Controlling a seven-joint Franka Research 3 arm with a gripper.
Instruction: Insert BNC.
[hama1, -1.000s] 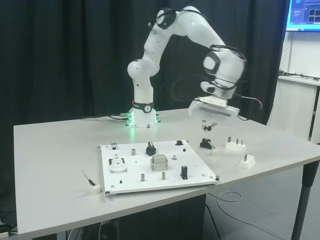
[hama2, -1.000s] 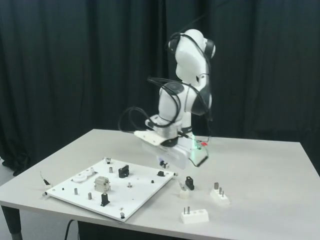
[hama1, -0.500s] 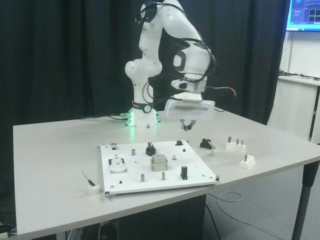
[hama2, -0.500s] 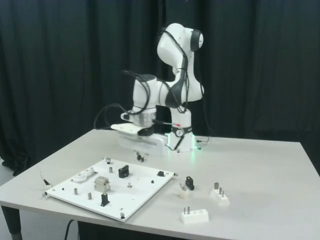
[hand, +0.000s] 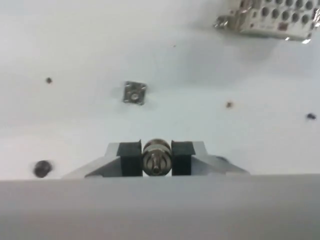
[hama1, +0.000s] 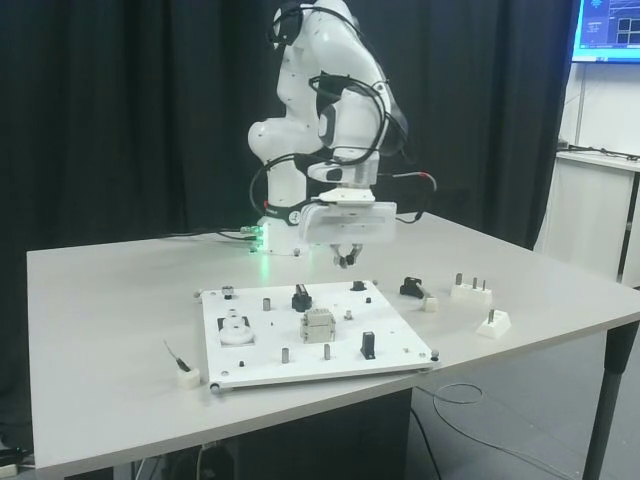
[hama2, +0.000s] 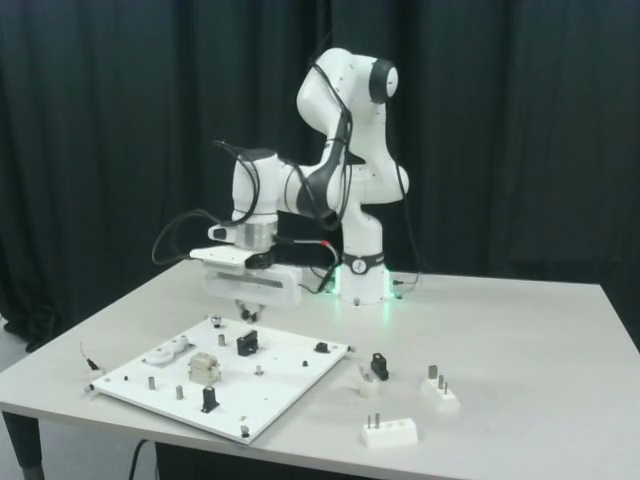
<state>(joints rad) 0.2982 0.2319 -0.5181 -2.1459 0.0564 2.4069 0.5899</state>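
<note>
In the wrist view my gripper (hand: 157, 159) is shut on the BNC plug (hand: 157, 158), a grey metal barrel held between the two black pads (hand: 131, 159). Below it lies the white board (hand: 75, 45) with a small square metal socket (hand: 134, 93), a short way from the plug and not touching it. From the room cameras, the gripper (hama1: 345, 258) (hama2: 245, 313) hangs above the far part of the board (hama1: 400, 340) (hama2: 290, 395). The plug itself is too small to make out there.
A grey multi-pin block (hand: 270, 20) (hama1: 318, 325) (hama2: 203, 367) stands mid-board, with black clips (hama1: 301, 297) (hama1: 368, 345) and short pegs around it. White holders (hama1: 470, 291) (hama1: 492, 322) and a black part (hama1: 411, 288) sit on the table beside the board. A small wired piece (hama1: 185, 375) lies at the other side.
The arm has swung away from the white holders beside the board and now hangs over the board's far part, slightly lower. The holders and board parts have not moved.
</note>
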